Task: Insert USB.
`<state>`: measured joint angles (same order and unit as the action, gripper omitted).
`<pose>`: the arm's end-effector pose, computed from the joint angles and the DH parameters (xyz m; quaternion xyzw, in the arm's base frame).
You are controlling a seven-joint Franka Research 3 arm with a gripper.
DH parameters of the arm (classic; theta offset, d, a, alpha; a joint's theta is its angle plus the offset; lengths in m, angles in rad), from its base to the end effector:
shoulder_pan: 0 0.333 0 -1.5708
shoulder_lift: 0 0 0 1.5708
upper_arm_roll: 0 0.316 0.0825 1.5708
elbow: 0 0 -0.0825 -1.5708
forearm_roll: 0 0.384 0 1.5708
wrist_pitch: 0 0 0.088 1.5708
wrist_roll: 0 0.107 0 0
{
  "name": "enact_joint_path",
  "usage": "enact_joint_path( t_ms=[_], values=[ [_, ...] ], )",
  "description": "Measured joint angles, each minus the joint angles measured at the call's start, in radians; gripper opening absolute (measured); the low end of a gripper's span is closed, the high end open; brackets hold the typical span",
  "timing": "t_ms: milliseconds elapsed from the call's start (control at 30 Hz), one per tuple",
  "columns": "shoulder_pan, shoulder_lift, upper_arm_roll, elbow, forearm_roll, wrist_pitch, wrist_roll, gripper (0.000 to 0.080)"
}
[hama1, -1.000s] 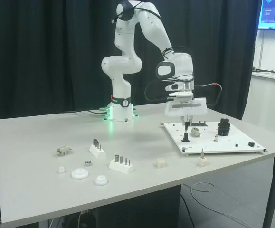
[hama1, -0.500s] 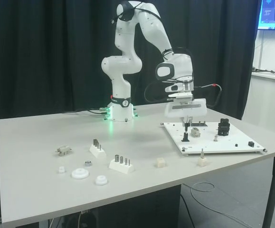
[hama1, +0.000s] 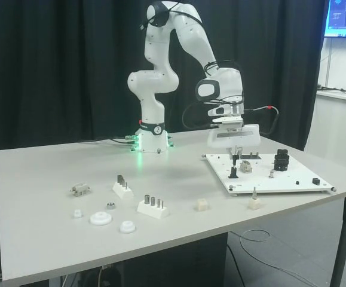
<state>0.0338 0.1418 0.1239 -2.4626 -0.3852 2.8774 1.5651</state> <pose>0.4941 0.1008 0.2660 -0.8548 0.4966 -0.1386 0.0597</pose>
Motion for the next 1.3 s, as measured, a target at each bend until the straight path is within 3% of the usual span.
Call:
enact_joint_path(
  t_ms=[1300],
  values=[
    [0.0, -0.011, 0.01, -0.015, -0.008, -0.002, 0.0, 0.0068]
  ],
)
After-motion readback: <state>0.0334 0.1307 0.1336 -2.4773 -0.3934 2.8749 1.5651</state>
